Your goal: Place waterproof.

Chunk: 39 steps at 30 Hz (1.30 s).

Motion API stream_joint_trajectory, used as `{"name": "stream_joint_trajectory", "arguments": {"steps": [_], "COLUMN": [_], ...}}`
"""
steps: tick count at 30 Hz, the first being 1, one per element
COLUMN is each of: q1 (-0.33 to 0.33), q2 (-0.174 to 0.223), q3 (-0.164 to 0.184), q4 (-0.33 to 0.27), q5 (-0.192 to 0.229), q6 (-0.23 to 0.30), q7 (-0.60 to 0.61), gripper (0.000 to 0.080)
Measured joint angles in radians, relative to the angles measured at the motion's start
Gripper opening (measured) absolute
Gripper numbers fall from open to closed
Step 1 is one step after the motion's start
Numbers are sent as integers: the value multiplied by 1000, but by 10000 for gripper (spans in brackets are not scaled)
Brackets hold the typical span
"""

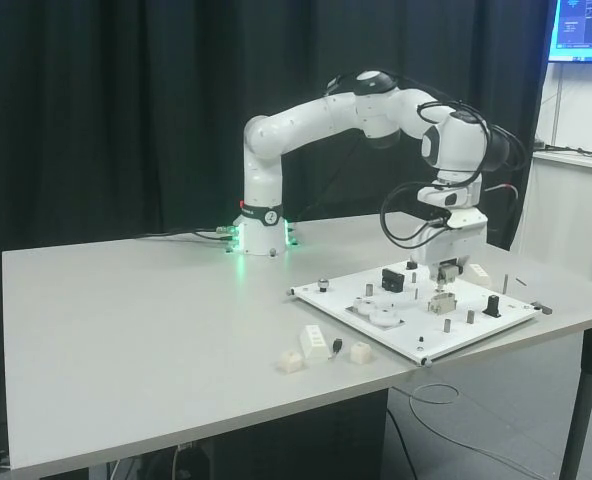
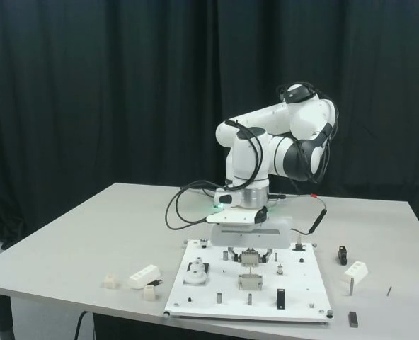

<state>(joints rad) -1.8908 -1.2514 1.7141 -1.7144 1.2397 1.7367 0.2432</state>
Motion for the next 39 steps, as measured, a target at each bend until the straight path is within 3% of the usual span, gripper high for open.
{"name": "stream_joint_trajectory", "arguments": {"steps": [28, 39], "q1": [3, -8], "q2": [4, 3], "q3": [-9, -9], "q4": [0, -12], "q5": [-3, -18], "q6": [-1, 36], "q7": [1, 14], "gripper": [620, 620]}}
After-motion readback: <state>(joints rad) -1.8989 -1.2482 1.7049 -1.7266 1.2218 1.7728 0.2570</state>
